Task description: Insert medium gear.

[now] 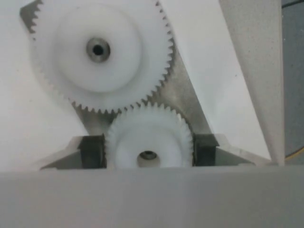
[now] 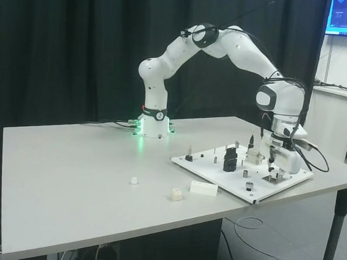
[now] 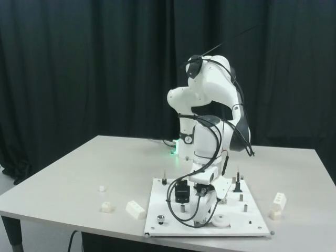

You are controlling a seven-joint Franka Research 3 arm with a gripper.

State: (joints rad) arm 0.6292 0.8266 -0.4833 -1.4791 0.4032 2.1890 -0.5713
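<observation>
White plastic forms the medium gear (image 1: 148,142), which is seen in the wrist view between the two black finger pads (image 1: 91,151) of the gripper (image 1: 148,154). The pads are pressed against opposite sides of its toothed rim, so the gear is clasped. A small metal pin or bore is seen at its centre. Its teeth are meshed with those of a larger white gear (image 1: 99,54), which is seated beside it on a grey metal plate (image 1: 183,92) and has a dark hole at its hub.

The metal plate is set into a white assembly board (image 2: 240,183), which is laid on the grey table (image 2: 72,165) near its front edge. In the first room view the gripper (image 2: 274,170) is lowered onto the board's outer end, the arm (image 2: 224,45) being arched over from its base (image 2: 152,124), where a green light is lit. Several small black fixtures and upright pegs (image 2: 230,157) are seen elsewhere on the board.

In the second room view a white round part (image 3: 221,220) is seen on the board (image 3: 157,210) just beside the gripper (image 3: 202,202); whether it is the larger gear cannot be told. Loose white blocks (image 3: 135,210) are scattered on the table beside the board, and two more white pieces (image 3: 276,205) are seen on the other side. Black curtains (image 3: 79,68) are hung behind the table.
</observation>
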